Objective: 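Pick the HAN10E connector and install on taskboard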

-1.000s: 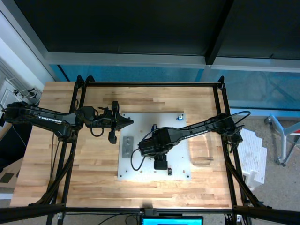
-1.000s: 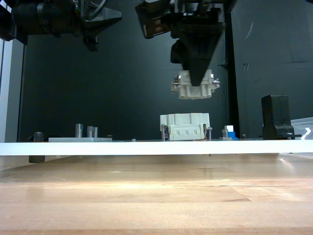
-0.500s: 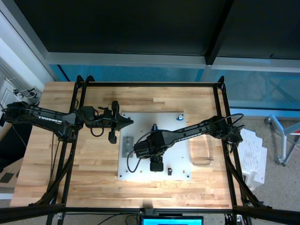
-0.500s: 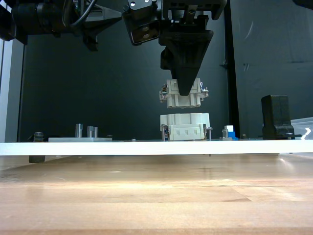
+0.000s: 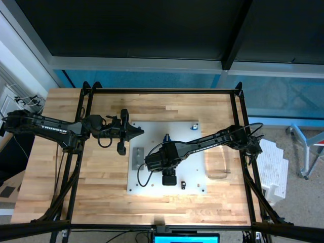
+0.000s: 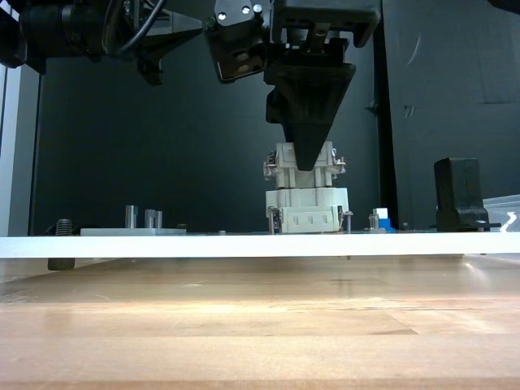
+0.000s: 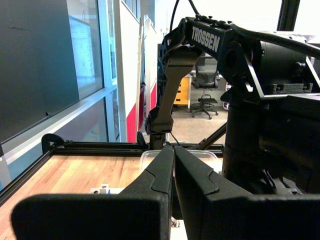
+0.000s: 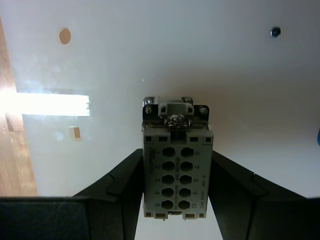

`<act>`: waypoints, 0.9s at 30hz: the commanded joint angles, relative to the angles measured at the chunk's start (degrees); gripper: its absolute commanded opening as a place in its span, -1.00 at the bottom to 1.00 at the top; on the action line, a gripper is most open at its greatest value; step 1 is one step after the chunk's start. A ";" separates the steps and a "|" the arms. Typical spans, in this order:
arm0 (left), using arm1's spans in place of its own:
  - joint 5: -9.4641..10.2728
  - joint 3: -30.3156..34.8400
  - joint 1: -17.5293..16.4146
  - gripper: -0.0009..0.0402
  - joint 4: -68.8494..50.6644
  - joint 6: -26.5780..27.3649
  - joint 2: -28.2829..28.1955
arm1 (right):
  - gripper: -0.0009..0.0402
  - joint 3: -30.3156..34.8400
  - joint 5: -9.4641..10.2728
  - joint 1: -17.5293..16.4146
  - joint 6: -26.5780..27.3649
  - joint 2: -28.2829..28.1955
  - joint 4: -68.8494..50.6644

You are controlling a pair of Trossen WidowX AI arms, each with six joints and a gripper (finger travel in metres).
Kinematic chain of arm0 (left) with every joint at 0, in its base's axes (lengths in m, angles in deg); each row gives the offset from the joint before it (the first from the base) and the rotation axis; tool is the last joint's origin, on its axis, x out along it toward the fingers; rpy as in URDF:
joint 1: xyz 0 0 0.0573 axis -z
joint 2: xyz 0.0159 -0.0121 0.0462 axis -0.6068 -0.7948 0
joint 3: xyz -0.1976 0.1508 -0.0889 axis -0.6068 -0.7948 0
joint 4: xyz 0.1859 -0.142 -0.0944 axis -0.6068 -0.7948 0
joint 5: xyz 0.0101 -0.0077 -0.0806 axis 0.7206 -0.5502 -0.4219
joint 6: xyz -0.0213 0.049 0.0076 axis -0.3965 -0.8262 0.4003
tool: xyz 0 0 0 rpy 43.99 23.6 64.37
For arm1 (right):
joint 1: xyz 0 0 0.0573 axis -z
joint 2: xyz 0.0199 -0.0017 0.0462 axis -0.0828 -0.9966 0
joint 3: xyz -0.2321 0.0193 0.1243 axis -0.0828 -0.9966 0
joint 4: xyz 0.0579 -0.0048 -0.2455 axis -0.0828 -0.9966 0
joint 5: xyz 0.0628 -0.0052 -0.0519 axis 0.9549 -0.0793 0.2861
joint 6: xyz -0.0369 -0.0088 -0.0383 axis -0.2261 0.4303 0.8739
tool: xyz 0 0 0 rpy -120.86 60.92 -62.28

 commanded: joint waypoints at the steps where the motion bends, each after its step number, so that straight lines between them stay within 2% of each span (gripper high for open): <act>1: 0.00 0.00 -0.02 -0.95 0.02 0.00 0.00 | -0.81 -0.37 -0.02 -0.09 -0.04 0.24 -0.02; 27: 0.00 0.00 0.00 -0.95 0.02 0.00 0.00 | -0.81 -1.62 -0.04 -0.37 0.48 0.24 2.40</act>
